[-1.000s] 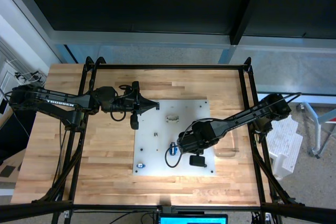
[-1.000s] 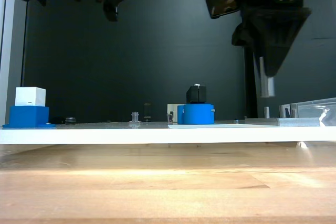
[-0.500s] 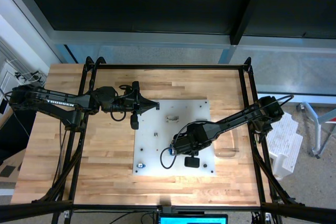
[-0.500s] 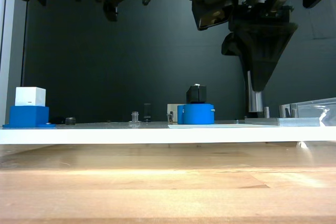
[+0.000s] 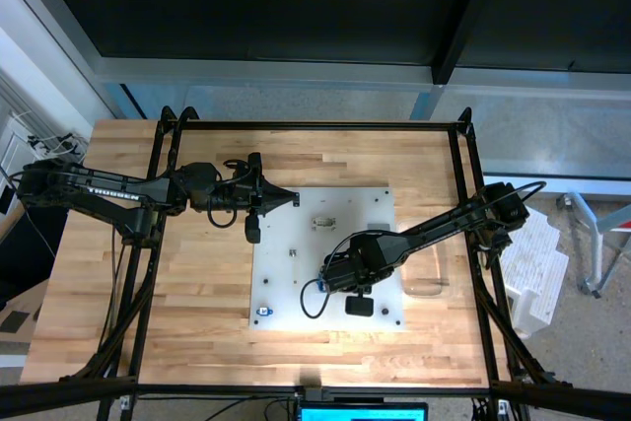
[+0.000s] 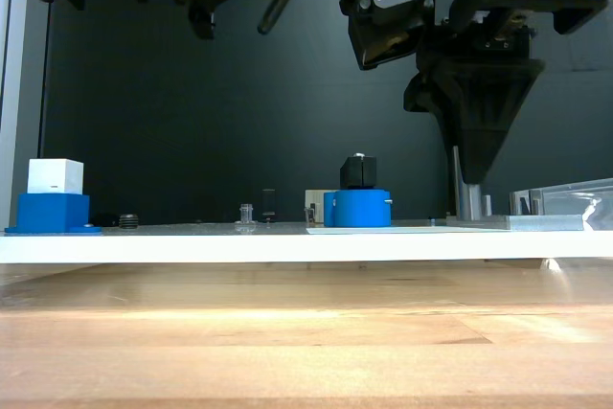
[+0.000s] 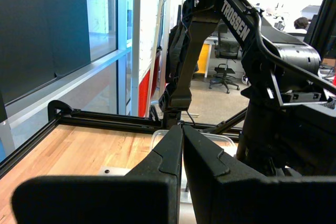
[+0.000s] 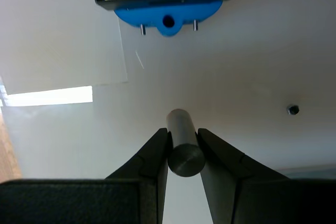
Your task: Pick the 16mm cylinder and install on the taskboard
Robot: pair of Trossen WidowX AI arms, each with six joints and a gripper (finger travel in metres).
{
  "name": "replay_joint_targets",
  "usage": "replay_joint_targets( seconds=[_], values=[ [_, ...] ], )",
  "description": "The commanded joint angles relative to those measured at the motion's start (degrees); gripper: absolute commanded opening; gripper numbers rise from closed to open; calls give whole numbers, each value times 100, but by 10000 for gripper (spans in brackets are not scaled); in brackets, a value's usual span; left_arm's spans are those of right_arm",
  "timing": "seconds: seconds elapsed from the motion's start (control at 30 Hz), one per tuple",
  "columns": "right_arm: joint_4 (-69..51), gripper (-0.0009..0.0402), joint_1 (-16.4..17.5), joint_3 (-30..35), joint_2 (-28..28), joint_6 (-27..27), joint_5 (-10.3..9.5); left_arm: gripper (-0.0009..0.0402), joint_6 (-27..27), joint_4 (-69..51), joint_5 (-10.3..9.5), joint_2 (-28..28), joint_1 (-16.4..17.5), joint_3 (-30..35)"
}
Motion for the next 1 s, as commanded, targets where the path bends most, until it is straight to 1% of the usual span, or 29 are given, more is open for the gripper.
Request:
replay_joint_targets(
  seconds=[0.03, 0.8, 1.0],
  values=[
    [33, 0, 2, -28, -4, 2, 0, 0, 0, 2, 2, 2, 0, 0],
    [120, 0, 2, -151, -4, -39, -4, 0, 0, 2, 2, 2, 0, 0],
    [505, 0, 2, -389, -4, -57, -17, 0, 0, 2, 2, 2, 0, 0]
  ],
)
